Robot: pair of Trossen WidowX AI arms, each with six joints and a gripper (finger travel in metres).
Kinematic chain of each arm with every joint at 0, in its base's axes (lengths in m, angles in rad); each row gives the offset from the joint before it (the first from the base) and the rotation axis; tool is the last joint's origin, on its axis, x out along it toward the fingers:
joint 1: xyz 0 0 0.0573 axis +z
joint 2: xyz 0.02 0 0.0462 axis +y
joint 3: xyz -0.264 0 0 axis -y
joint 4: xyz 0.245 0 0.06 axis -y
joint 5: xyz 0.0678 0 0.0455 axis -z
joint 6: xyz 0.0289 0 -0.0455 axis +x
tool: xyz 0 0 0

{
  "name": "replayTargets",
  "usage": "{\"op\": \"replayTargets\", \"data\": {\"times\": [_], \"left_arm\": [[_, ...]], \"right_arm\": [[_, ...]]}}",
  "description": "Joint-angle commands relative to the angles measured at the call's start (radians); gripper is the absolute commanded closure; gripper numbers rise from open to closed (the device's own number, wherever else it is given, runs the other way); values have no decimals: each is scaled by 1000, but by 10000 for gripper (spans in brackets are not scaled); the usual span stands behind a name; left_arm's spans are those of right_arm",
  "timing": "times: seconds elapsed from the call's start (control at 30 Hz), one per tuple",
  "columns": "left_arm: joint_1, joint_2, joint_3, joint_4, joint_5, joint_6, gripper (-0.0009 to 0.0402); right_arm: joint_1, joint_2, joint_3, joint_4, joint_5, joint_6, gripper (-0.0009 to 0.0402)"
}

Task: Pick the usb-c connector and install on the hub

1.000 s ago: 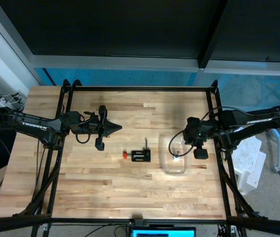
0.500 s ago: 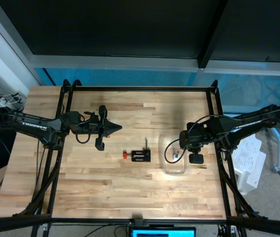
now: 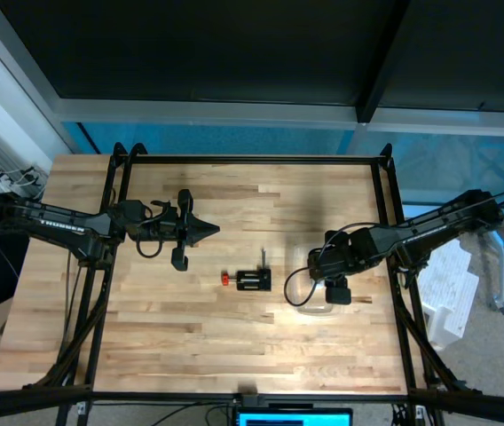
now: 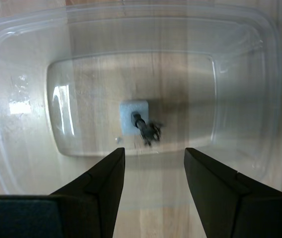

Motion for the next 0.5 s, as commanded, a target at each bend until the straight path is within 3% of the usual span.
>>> {"op": "replayTargets", "data": {"times": [0.03, 0.5], "left_arm": [[0, 0, 0, 0, 0, 0, 393], [0, 0, 0, 0, 0, 0, 393]], "right_arm": [[1, 32, -1, 18, 3, 0, 216], [3, 117, -48, 124, 4, -5, 217]]}}
